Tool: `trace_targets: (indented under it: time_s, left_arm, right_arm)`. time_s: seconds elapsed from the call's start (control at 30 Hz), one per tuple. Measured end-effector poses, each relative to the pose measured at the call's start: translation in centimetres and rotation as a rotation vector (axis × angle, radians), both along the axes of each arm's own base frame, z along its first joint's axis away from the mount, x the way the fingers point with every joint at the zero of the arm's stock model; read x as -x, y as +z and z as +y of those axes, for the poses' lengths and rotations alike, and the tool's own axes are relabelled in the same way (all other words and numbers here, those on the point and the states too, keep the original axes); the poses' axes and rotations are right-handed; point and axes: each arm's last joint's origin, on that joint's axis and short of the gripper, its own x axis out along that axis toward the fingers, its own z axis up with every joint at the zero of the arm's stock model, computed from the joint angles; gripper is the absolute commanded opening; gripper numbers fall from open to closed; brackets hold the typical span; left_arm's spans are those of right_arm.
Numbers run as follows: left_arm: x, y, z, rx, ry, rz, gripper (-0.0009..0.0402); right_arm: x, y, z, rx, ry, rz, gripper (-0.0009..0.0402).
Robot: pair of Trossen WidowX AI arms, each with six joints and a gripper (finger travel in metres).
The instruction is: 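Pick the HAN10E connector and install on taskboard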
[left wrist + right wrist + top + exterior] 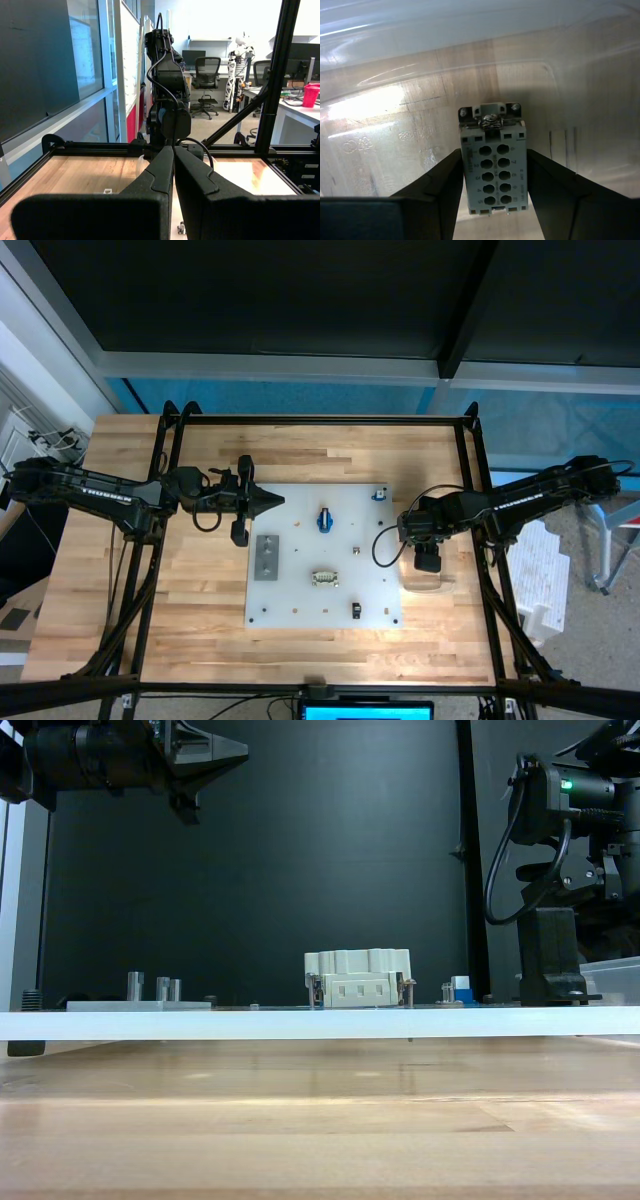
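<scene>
Connector [493,160] in right tool's [428,560] grip in tray [612,982], wrist-only; left tool [279,502] clenched over taskboard [300,612].

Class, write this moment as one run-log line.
left gripper: shut, high over taskboard left edge | right gripper: shut on HAN10E connector inside clear tray | install: not yet done

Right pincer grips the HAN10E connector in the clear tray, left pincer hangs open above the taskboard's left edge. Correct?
No. Left wrist view shows the left pincer shut, above the left edge of the taskboard. The right pincer grips the HAN10E connector in the clear tray.
</scene>
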Motion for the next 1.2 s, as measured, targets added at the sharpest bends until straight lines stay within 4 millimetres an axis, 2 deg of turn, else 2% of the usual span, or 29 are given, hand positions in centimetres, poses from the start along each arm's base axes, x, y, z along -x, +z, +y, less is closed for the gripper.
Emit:
trace_targets:
  time_s: [0.27, 0.5, 1.0, 1.2]
  left_arm:
    - [0.0, 0.0, 0.0, 0.0, 0.0, 0.0, 0.0001]
    - [0.0, 0.0, 0.0, 0.0, 0.0, 0.0, 0.0001]
    - [0.0, 0.0, 0.0, 0.0, 0.0, 0.0, 0.0001]
    - [0.0, 0.0, 0.0, 0.0, 0.0, 0.0, 0.0001]
  right_arm:
    - [0.0, 0.0, 0.0, 0.0, 0.0, 0.0, 0.0083]
    - [0.2, 0.6, 0.0, -0.006, -0.014, -0.014, 0.0054]
    - [-0.1, 7.0, 0.1, -0.01, -0.004, 0.007, 0.0034]
    - [-0.3, 8.5, 0.1, -0.012, -0.004, -0.001, 0.0034]
